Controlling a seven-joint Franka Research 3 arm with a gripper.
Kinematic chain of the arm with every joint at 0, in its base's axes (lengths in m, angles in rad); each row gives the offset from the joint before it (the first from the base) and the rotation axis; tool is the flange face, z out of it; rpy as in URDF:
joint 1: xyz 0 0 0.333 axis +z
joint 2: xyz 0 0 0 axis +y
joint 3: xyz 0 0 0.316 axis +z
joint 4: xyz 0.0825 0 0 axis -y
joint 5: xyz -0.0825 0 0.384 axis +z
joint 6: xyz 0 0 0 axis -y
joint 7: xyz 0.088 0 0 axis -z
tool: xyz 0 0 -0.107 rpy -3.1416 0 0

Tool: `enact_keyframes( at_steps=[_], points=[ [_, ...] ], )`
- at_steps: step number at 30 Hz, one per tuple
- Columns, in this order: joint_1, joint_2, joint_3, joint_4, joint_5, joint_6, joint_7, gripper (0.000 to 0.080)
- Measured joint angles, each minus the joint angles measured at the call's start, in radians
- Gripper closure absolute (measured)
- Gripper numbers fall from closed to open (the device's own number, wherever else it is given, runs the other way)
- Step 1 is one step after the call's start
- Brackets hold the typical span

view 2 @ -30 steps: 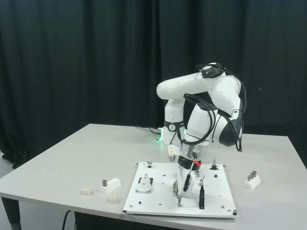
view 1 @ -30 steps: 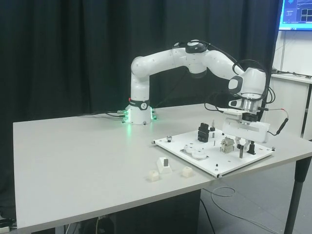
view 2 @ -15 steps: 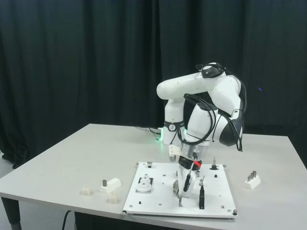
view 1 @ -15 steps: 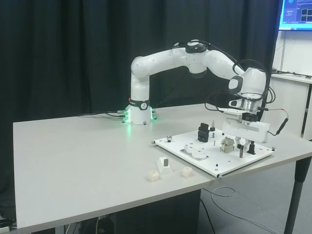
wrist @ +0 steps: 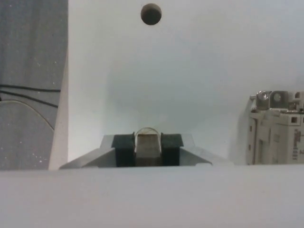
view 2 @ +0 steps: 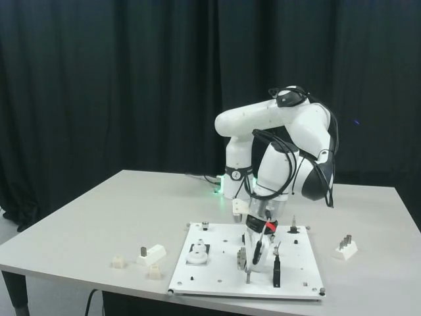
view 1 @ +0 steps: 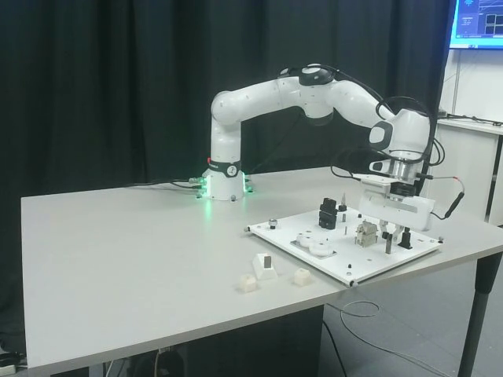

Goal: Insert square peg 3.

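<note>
My gripper (view 1: 389, 233) hangs low over the near right part of the white board (view 1: 346, 265). It is shut on a slim grey square peg (view 1: 388, 245) that points straight down at the board. In the wrist view the peg (wrist: 148, 141) sits between the two black pads (wrist: 123, 149), just above the bare white board (wrist: 190, 85), and a dark round hole (wrist: 151, 14) lies some way ahead of it. The second room view shows the gripper (view 2: 249, 263) with the peg (view 2: 248, 276) tip close to the board (view 2: 210, 276) surface. Whether the tip touches is hidden.
A grey-white connector block (wrist: 278, 128) stands on the board close beside the gripper. On the board are also a black fixture (view 1: 328, 212) and white discs (view 1: 314, 242). Three small white blocks (view 1: 264, 265) lie on the table. A small peg holder (view 2: 346, 246) sits apart.
The gripper with the peg has shifted very slightly sideways over the board. Nothing else differs.
</note>
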Motion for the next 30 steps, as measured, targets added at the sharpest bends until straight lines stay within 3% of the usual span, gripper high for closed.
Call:
enact_keyframes(
  at_steps=[23, 24, 30],
  points=[
    [-0.016, 0.0, 0.011, 0.013, 0.0, 0.0, -0.038, 0.0692],
    [-0.016, 0.0, 0.01, 0.014, 0.0, 0.0, -0.038, 0.053],
    [-0.016, 0.005, 0.004, 0.016, 0.0, 0.0, -0.038, 0.053]
  ],
)
